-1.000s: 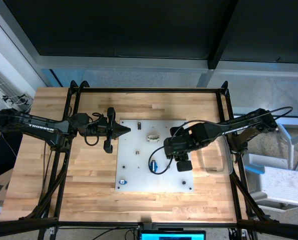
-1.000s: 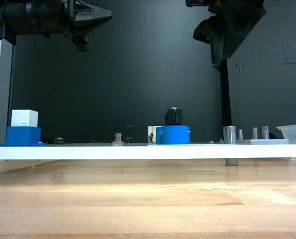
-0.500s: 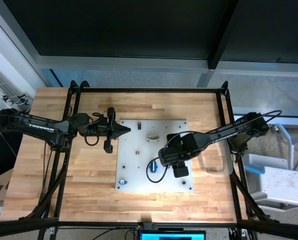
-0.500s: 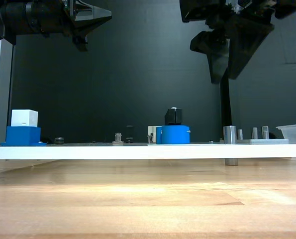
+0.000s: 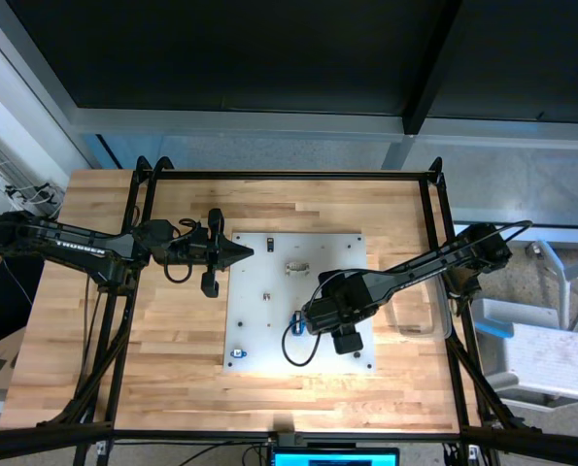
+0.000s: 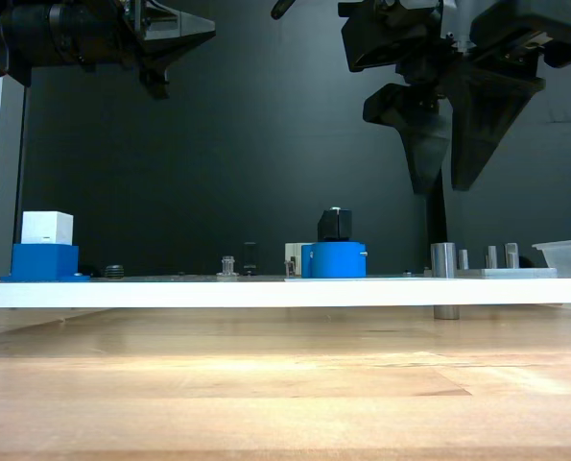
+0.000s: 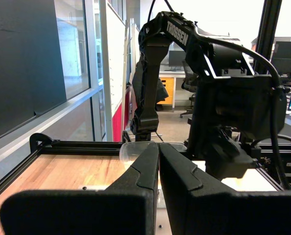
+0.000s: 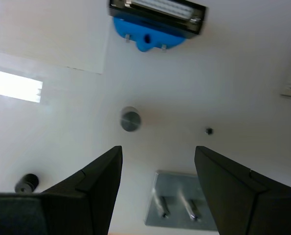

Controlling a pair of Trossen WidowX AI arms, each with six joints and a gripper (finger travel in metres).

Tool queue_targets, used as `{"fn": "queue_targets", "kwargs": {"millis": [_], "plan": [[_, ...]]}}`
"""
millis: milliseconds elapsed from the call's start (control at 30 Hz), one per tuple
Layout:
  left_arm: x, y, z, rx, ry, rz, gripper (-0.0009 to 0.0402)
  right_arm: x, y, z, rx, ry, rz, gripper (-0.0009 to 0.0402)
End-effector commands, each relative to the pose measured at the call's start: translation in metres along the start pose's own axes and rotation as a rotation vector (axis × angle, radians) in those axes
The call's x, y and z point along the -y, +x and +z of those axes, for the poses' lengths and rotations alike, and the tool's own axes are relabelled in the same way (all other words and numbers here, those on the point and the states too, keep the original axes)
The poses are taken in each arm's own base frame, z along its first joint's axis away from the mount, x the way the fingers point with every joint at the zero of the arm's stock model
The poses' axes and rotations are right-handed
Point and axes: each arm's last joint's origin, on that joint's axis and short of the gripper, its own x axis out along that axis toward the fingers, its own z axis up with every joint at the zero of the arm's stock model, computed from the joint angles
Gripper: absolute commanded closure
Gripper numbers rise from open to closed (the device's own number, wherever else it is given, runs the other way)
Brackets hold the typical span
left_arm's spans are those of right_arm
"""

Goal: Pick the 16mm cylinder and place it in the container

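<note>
The 16mm cylinder [image 8: 130, 121] is a small round silvery peg standing upright on the white board [image 5: 269, 330]; in the low view the cylinder [image 6: 443, 259] stands just left of a grey block. My right gripper [image 6: 447, 168] hangs open above it, with nothing between its fingers [image 8: 99, 188]. In the high view the right gripper [image 5: 329, 316] is over the board's near-right area. The container [image 5: 420, 309], a clear bin, lies right of the board. My left gripper [image 5: 238, 250] is shut and held high at the board's far-left edge.
A blue connector part [image 6: 338, 259] stands mid-board, also close to the cylinder as the blue connector [image 8: 147, 35]. The grey block with thin pegs [image 8: 184, 208] lies beside the cylinder. A white cube on a blue base [image 6: 45, 245] stands at the left. A black frame [image 5: 289, 176] rims the table.
The right arm has swung left and toward the near edge and dropped lower, so its open fingers now hang over the cylinder. The left arm has not moved.
</note>
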Motion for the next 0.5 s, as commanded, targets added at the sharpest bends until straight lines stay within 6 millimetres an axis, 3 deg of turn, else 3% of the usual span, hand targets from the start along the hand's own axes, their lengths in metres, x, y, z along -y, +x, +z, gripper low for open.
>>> {"fn": "queue_targets", "kwargs": {"millis": [33,267,500], "plan": [[0.000,0.000,0.000,0.000,0.001,0.000,0.0393,-0.003,0.006,0.003,0.001,-0.007,0.010,0.0188],[0.000,0.000,0.000,0.000,0.000,0.000,0.0393,-0.009,0.022,0.007,-0.025,-0.018,0.025,0.0188],[0.000,0.000,0.000,0.000,0.000,0.000,0.0393,-0.010,0.024,0.009,-0.012,-0.010,0.026,0.0188]]}}
